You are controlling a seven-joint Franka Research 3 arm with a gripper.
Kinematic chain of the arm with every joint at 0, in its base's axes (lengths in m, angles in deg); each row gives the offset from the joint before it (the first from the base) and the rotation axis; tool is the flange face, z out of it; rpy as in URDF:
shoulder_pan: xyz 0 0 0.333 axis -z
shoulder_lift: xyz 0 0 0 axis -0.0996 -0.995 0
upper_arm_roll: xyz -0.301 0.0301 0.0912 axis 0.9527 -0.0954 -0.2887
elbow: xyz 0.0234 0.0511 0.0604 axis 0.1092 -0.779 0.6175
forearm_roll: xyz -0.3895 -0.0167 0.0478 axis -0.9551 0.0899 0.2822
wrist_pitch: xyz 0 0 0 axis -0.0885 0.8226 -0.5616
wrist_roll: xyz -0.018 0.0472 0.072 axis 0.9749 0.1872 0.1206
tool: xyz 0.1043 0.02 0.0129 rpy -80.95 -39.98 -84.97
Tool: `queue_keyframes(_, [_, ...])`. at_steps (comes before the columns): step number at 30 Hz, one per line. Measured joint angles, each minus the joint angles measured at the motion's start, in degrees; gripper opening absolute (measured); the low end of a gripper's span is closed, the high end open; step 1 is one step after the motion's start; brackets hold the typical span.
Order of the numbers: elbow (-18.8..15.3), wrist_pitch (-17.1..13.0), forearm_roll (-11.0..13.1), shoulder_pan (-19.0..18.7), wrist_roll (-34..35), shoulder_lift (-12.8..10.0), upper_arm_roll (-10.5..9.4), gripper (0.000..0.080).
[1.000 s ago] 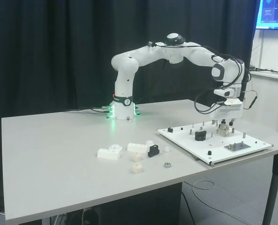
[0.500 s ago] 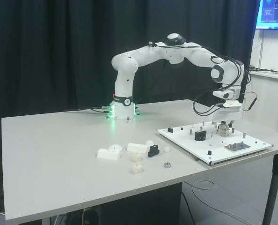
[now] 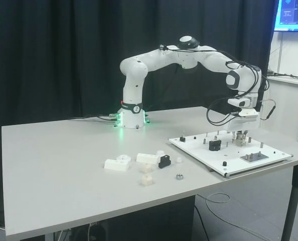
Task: Remove waterproof.
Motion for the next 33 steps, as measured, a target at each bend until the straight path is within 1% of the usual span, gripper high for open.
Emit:
queue_keyframes(3, [0.31, 0.00, 0.44, 0.01, -0.25, 0.00, -0.13, 0.0540])
queue_keyframes(6, [0.42, 0.01, 0.37, 0.03, -0.27, -0.01, -0.16, 0.0540])
queue_keyframes(7, [0.43, 0.02, 0.37, 0.03, -0.27, -0.01, -0.16, 0.0313])
queue_keyframes(33, [0.47, 0.25, 0.36, 0.11, -0.07, 0.18, -0.07, 0.0313])
